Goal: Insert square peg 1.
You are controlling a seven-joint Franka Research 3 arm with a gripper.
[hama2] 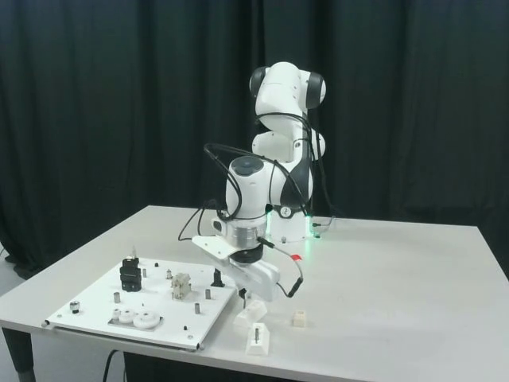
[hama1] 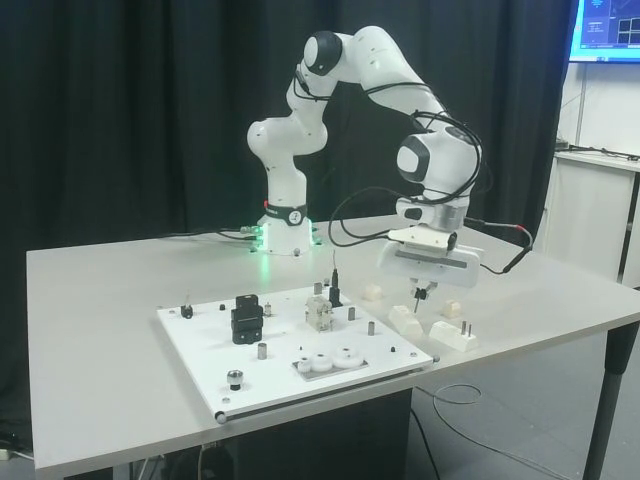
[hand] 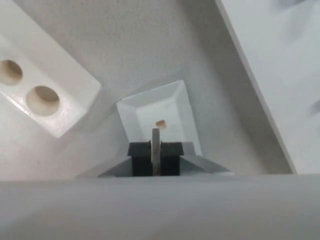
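Three views are given, and each discloses something the others do not. From the wrist view, a thin grey square peg (hand: 155, 150) is seen gripped upright between the black fingers of the claw (hand: 155, 159), which are closed on its sides; its free end is held directly over a white holder block (hand: 161, 116) with sloped sides, in whose top a small hole is seen just beyond the peg tip. Whether the tip touches the block cannot be told. A second white block with two round holes (hand: 42, 90) is seen nearby on the grey counter (hand: 145, 40), and the edge of the white assembly board (hand: 280, 65) is caught along one side.

From the first room view, the claw (hama1: 421, 291) is shown hanging low over a cluster of small white blocks near the counter edge, one of them (hama1: 404, 321) just below the fingers and another (hama1: 455, 334) carrying upright pegs beside it. The white board (hama1: 290, 350), loaded with gears and black fixtures, is seen lying beside that cluster.

From the second room view, the white arm (hama2: 278, 151) is shown bent down over the counter (hama2: 398, 278), with the claw largely hidden by the wrist.
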